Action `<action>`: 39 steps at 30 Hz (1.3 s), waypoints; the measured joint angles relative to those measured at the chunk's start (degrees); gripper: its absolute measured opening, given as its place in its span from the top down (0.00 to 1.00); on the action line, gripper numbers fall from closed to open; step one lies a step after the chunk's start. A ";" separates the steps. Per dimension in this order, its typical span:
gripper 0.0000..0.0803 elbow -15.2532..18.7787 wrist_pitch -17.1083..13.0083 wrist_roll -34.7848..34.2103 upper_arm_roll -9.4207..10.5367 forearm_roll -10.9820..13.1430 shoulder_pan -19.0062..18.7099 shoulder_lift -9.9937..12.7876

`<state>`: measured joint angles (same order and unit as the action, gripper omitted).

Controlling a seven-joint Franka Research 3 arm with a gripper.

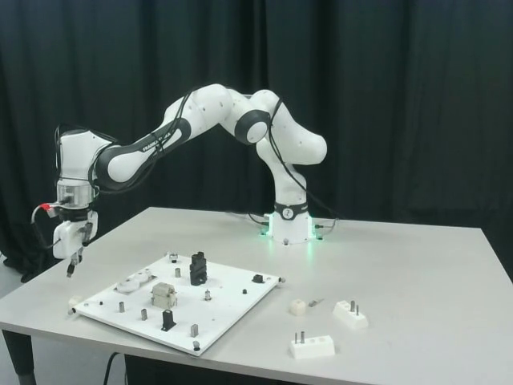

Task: Place USB.

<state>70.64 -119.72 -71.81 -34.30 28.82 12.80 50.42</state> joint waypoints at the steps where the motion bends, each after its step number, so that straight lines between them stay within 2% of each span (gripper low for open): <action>1: 0.94 -0.01 0.05 1.65 0.00 0.00 -0.01 -0.08; 5: 0.94 -0.04 0.18 9.18 0.05 0.00 -0.16 -0.40; 13: 0.95 -0.53 0.92 30.58 0.00 -0.17 -0.67 -0.71; 17: 0.95 -1.09 0.92 39.43 -0.01 -1.61 -0.83 -0.71; 18: 0.99 -1.25 0.92 41.63 -0.01 -2.11 -0.87 -0.71; 21: 0.99 -1.69 0.92 47.63 -0.01 -3.34 -1.01 -0.71; 29: 1.00 -2.29 0.93 61.96 0.14 -6.76 -1.61 -0.71; 39: 1.00 -2.36 1.05 70.68 0.50 -10.55 -2.32 -0.71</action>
<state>68.28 -118.67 -1.14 -33.80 18.27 10.48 49.71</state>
